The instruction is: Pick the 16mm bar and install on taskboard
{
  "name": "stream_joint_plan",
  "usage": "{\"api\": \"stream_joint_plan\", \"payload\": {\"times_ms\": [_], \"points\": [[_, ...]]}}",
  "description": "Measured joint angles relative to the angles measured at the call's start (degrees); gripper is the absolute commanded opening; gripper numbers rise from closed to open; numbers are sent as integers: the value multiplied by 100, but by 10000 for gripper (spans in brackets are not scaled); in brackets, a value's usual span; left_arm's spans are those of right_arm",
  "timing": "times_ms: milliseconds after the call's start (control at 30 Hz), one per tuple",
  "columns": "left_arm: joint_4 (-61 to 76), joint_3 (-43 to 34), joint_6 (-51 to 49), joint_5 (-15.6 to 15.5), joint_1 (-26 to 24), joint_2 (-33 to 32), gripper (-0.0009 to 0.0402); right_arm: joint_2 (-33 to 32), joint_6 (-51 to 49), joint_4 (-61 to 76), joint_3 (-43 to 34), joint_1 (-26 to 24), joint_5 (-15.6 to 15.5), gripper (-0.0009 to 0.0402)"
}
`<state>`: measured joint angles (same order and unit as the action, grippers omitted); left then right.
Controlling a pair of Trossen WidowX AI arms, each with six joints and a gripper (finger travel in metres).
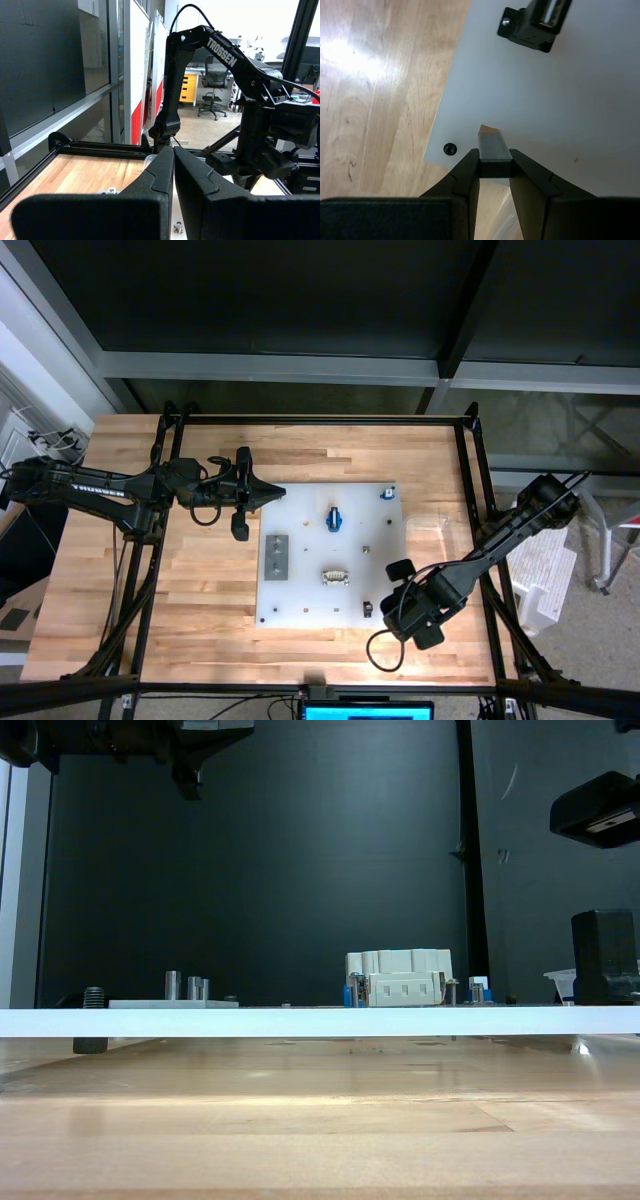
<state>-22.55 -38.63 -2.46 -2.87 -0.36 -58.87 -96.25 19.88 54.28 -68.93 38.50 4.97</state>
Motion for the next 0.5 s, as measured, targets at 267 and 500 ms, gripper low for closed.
{"api": "stream_joint_plan", "payload": {"times_ms": [267, 500], "points": [[0, 2, -2, 2, 0, 0, 0, 0, 568, -20, 0, -13, 2, 0], [2, 0, 0, 2, 0, 0, 0, 0, 885, -33, 2, -15, 2, 0]]}}
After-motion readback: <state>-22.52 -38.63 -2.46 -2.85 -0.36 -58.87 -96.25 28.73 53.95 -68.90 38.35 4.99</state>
